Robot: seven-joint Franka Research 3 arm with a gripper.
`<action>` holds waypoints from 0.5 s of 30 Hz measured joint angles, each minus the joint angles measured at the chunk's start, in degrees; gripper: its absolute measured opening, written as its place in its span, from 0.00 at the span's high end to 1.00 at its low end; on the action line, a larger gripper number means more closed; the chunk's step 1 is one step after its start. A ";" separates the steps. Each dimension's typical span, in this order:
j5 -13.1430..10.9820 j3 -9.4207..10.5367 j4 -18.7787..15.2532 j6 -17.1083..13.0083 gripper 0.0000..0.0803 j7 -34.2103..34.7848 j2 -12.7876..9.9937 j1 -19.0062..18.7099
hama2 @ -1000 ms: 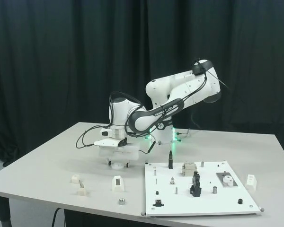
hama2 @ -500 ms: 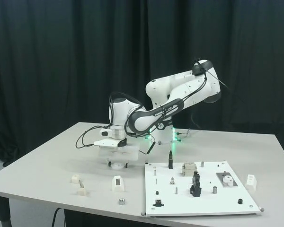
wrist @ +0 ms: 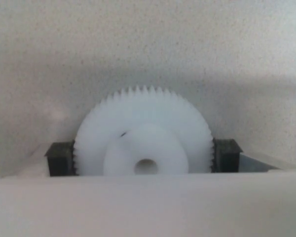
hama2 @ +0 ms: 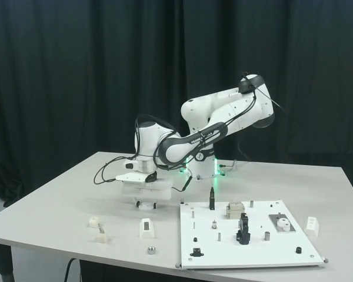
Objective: Pick large gear.
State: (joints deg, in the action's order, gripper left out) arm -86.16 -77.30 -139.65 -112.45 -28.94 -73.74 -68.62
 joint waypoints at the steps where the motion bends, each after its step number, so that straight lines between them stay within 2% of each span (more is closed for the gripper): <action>1: -0.01 -0.01 0.00 0.01 0.26 0.00 0.00 0.01; 8: -0.01 -0.43 0.26 0.40 0.26 0.00 0.00 -0.05; 15: 0.70 -2.14 0.34 1.67 0.26 0.00 0.00 -0.57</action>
